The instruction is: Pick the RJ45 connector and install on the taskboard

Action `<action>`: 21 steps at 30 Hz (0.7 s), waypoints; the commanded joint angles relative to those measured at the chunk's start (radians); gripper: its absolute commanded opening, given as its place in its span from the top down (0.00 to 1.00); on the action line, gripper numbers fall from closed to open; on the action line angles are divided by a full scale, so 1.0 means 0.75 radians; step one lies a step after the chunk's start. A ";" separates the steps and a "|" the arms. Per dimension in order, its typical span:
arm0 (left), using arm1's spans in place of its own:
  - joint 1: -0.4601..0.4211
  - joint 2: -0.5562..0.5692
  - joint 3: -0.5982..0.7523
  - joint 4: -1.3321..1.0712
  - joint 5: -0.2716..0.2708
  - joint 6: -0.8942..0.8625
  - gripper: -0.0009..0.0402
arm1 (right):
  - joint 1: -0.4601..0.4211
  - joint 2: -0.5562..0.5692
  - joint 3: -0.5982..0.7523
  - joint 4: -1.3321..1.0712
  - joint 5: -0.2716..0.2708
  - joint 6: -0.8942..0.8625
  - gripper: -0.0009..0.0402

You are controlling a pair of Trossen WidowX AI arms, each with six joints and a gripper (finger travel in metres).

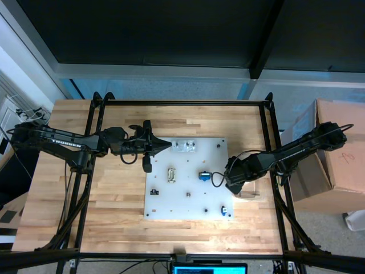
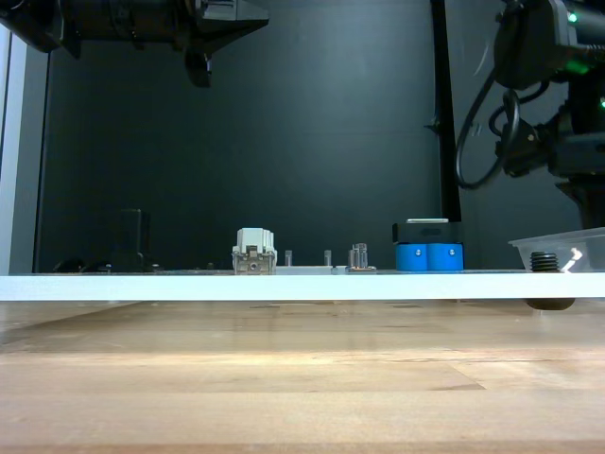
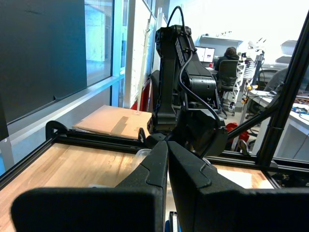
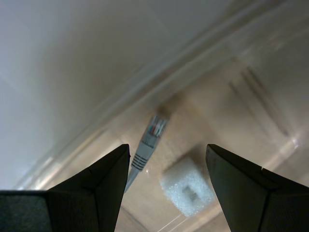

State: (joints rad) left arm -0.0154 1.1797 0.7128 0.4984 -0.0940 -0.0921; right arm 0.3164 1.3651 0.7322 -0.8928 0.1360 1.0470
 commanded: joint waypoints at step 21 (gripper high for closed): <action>0.001 0.000 0.000 0.001 0.001 0.001 0.98 | 0.000 0.114 -0.074 0.185 -0.048 0.000 0.49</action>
State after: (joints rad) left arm -0.0154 1.1797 0.7128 0.4984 -0.0940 -0.0921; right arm 0.3164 1.4406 0.6777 -0.7544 0.1047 1.0489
